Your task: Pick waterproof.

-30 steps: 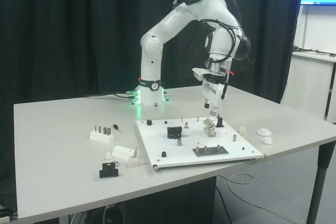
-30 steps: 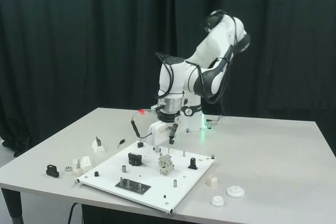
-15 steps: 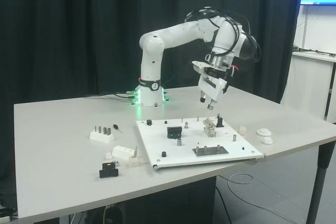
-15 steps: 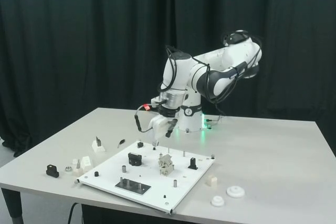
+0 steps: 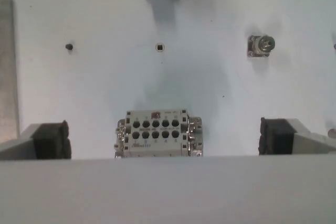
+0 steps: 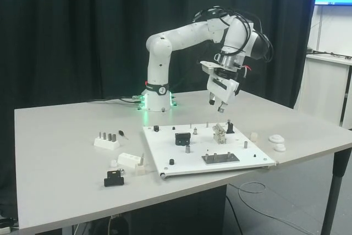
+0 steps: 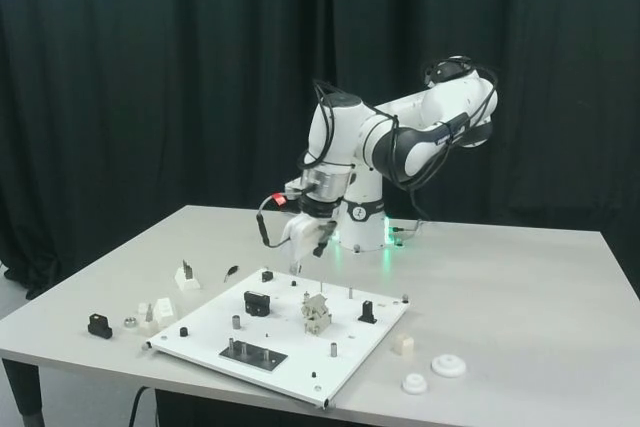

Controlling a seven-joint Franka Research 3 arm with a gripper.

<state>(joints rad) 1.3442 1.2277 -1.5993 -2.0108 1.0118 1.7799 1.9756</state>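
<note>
End effector [image 6: 219,104] hung above the waterproof connector [image 5: 157,134], well clear of it, its fingers [image 5: 51,140] spread apart and empty. That connector (pale, with two rows of holes) sat apparently upright on the white board [image 6: 242,149] on the grey worktop [image 6: 60,163].

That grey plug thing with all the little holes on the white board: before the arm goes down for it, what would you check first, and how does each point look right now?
1. Connector standing on the white board: ok.
2. Gripper above the connector, not touching: ok.
3. Fingers apart, one each side of the connector in the wrist view: ok.
4. Nothing held between the fingers: ok.
5. Black part stands close beside the connector; room for a finger: cannot tell.
</note>
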